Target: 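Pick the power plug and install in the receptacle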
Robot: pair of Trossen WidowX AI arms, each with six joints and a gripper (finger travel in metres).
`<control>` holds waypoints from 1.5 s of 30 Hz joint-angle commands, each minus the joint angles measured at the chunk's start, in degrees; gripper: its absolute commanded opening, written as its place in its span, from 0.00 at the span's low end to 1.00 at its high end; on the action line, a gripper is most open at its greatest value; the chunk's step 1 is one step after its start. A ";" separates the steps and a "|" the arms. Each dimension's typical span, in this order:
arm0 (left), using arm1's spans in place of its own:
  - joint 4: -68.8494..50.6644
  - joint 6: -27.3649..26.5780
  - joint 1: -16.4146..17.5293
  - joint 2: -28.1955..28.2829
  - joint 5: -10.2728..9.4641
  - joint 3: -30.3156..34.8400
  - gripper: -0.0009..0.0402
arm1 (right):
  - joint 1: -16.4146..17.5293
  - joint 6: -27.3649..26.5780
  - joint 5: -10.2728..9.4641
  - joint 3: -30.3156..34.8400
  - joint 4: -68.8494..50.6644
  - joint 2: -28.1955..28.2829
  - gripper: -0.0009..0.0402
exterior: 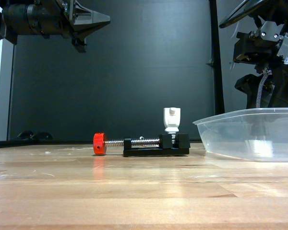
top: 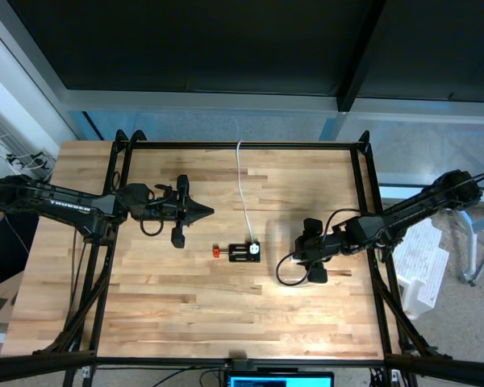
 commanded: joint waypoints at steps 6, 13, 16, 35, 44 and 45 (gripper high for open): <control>0.00 0.02 0.02 0.02 0.00 0.02 0.02 | 0.15 0.37 0.94 0.92 -0.87 0.07 0.61; -0.04 0.02 0.00 0.02 0.00 0.02 0.02 | 0.15 0.35 0.85 2.23 -1.05 2.82 0.61; -0.02 0.02 0.00 0.02 0.00 0.02 0.02 | 0.15 0.72 0.85 2.23 -1.14 2.97 0.61; -0.02 0.02 0.02 0.02 0.00 0.02 0.02 | 0.15 0.72 0.92 2.23 -1.92 2.95 0.31; 0.00 0.02 0.00 0.02 0.00 0.02 0.02 | 0.15 0.72 0.90 2.23 -1.92 2.95 0.18; -0.02 0.02 0.00 0.02 0.00 0.02 0.02 | 0.15 0.72 0.90 2.23 -1.92 2.95 0.17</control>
